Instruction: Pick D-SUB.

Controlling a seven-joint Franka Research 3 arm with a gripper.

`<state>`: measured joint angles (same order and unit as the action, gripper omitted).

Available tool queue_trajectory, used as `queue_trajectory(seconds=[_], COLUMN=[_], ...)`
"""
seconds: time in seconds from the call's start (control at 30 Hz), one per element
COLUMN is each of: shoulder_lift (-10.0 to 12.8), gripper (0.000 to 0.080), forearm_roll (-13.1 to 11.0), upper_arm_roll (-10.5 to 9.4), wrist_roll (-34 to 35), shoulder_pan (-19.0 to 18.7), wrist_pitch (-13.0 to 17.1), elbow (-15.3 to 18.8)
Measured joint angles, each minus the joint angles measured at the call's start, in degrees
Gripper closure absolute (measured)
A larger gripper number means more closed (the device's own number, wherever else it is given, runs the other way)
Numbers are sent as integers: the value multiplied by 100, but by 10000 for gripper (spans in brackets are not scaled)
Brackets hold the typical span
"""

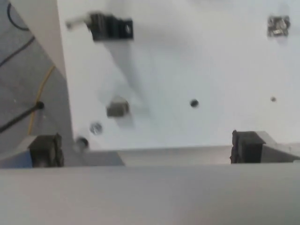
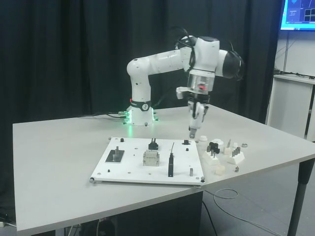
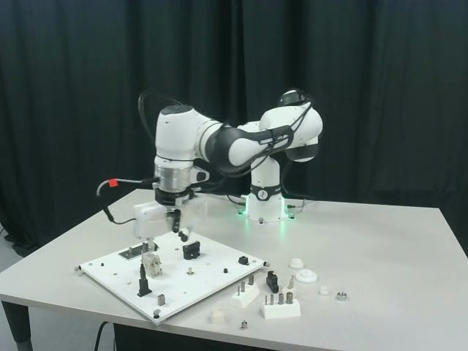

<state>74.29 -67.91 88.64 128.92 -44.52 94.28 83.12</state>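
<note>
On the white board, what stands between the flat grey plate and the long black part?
The grey D-SUB block stands between them, apart from both. The first room view shows this.

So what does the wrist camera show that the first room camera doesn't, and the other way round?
Only the wrist view shows the two black fingertips of the tool up close, wide apart, and a cable on the floor beyond the board's edge.

Only the first room view shows the whole white arm, its green-lit base, the grey table, the loose white parts beside the board, and a screen on the wall.

Both show the white board with small black and grey fittings on it.
</note>
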Motion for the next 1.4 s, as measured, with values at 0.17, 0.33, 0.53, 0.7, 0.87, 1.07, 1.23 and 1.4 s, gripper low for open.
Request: queue_trajectory(seconds=[0.17, 0.33, 0.53, 0.7, 0.87, 1.07, 1.23, 1.4], shoulder_lift=[0, 0, 0, 0, -4, -57, -128, -216], gripper=[3, 3, 3, 3, 3, 3, 3, 3], forearm_roll=[62, 108, 193, 321, 438, 599, 682, 771], upper_arm_roll=[0, -12, -68, -115, -138, -154, -151, -123], wrist_roll=[-93, -190, -353, -571, -859, -1304, -1665, -1945], shoulder_pan=[-179, -390, -656, -872, -1088, -1355, -1630, -1952], wrist_pitch=[-103, -217, -264, -325, -483, -725, -912, -1042], elbow=[-49, -74, -75, -74, -65, -2, 181, 463])
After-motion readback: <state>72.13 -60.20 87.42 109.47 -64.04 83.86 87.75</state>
